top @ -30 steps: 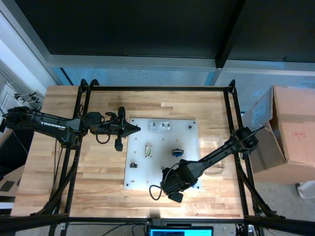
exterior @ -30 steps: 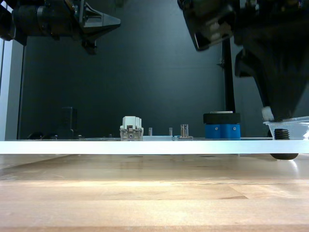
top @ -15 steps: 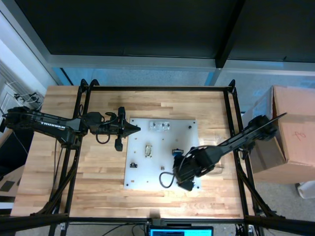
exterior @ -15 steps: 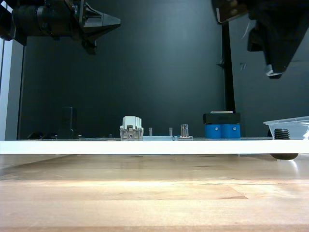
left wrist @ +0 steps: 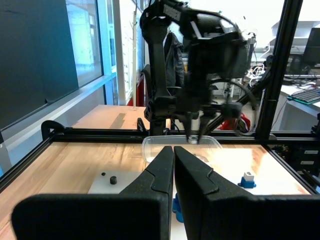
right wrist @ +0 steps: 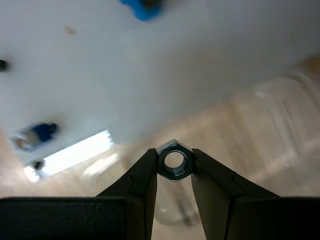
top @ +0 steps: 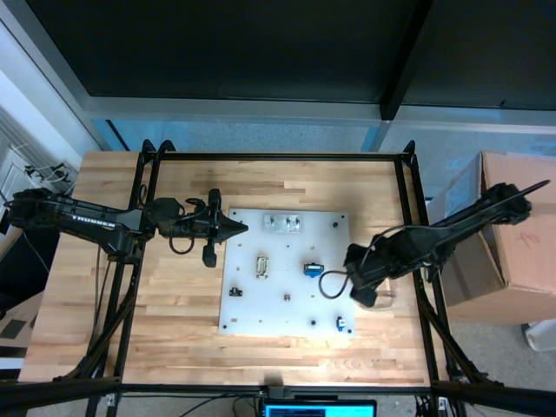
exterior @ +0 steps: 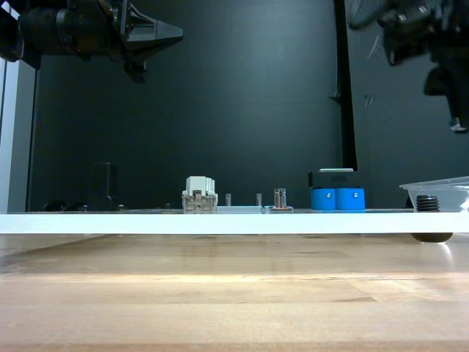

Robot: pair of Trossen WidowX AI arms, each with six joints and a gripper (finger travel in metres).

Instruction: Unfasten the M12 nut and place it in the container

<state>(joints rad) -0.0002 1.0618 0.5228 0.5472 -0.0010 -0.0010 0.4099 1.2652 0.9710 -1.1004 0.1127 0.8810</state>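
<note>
1. The unfastening looks done to me. The M12 nut (right wrist: pixel 174 165) is off its stud (exterior: pixel 427 202), whose ribs show bare at the near right edge of the white board (top: pixel 252 313).
2. The right gripper (top: pixel 370 297) has its jaws pinched on the nut, flat to flat. It hangs raised over the clear container (exterior: pixel 434 185) near the bench's (top: pixel 174 347) right edge.
3. What is left, as I judge it, is to lower over the container and let the nut go. I see nothing inside it yet.
4. The left gripper (left wrist: pixel 173 150) hovers high over the board's far left corner, jaws closed together on nothing.
5. My count is one nut, one stud, one container and two grippers.
</note>
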